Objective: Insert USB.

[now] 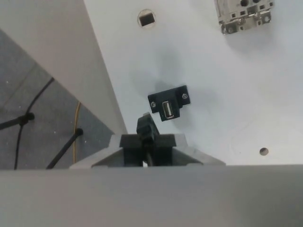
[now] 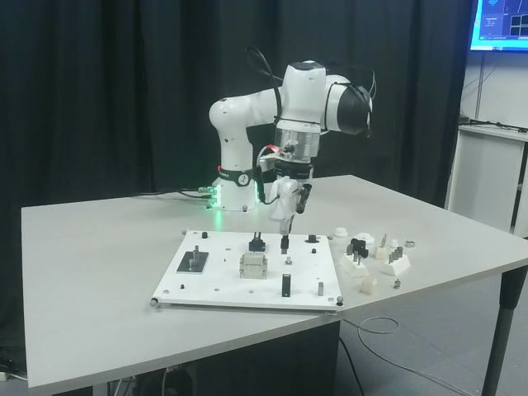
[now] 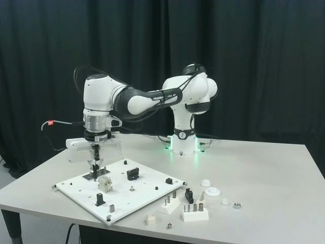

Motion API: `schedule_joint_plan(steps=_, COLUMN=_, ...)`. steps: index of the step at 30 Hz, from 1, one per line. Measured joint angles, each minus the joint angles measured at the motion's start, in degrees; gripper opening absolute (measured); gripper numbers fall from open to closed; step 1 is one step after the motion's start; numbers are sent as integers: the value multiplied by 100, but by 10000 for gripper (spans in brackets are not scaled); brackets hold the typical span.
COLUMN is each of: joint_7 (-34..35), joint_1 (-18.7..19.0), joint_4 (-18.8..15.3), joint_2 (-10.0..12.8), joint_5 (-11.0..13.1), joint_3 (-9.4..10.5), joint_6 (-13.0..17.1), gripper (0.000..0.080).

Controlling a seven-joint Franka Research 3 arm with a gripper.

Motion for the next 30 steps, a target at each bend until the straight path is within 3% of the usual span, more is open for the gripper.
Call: schedule_joint_plan(steps=30, joint_7=-78, joint_1=-23, joint_4=1, joint_2=0, joint_5=5, joint_3=179, joint_6=102, gripper=48)
